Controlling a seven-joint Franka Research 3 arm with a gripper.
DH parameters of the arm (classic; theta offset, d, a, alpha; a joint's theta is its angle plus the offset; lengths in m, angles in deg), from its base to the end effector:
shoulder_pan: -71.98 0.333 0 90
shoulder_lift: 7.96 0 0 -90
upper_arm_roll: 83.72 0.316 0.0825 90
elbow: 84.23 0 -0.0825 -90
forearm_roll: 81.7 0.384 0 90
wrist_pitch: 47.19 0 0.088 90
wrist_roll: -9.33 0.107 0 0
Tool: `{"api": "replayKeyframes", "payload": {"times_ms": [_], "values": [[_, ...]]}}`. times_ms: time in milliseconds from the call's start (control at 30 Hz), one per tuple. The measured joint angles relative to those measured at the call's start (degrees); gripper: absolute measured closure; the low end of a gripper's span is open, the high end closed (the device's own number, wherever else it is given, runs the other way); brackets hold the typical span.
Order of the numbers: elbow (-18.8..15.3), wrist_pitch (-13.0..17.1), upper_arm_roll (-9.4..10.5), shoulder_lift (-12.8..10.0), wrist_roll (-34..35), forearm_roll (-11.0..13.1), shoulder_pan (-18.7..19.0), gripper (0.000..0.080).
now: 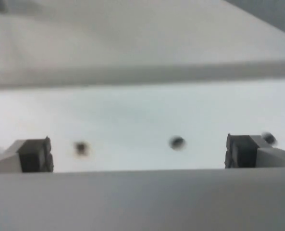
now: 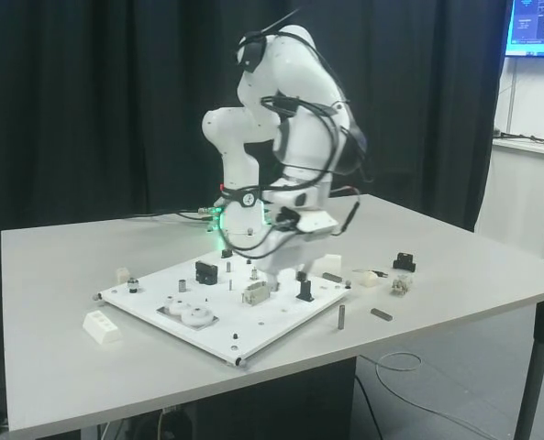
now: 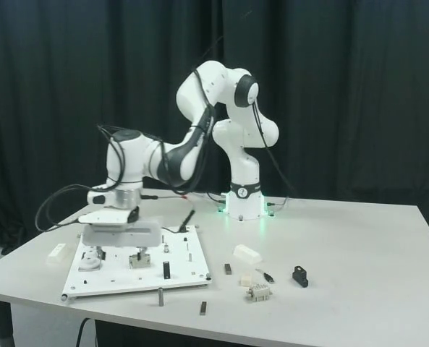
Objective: Remove large gear.
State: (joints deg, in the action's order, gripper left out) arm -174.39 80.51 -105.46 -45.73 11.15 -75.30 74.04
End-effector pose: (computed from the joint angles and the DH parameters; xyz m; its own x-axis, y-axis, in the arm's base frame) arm 0.6747 -0.1955 0.2795 0.9345 -0.3528 0.0473 -0.3559 -0.9246 0.1361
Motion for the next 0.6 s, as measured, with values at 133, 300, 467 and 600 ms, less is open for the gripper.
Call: {"api": "replayKeyframes", "payload": {"times_ms": [133, 300, 467, 600], "values": [[0.00, 0.00, 0.00, 0.09, -1.96, 0.08, -2.51, 0.0003], [-0.01, 0.00, 0.00, 0.10, -4.76, 1.40, -5.59, 0.0003], [-0.38, 0.00, 0.00, 0.10, -8.83, 4.24, -8.39, 0.0003], [-1.19, 0.00, -0.03, 0.07, -12.21, 6.70, -10.31, 0.0003]]}}
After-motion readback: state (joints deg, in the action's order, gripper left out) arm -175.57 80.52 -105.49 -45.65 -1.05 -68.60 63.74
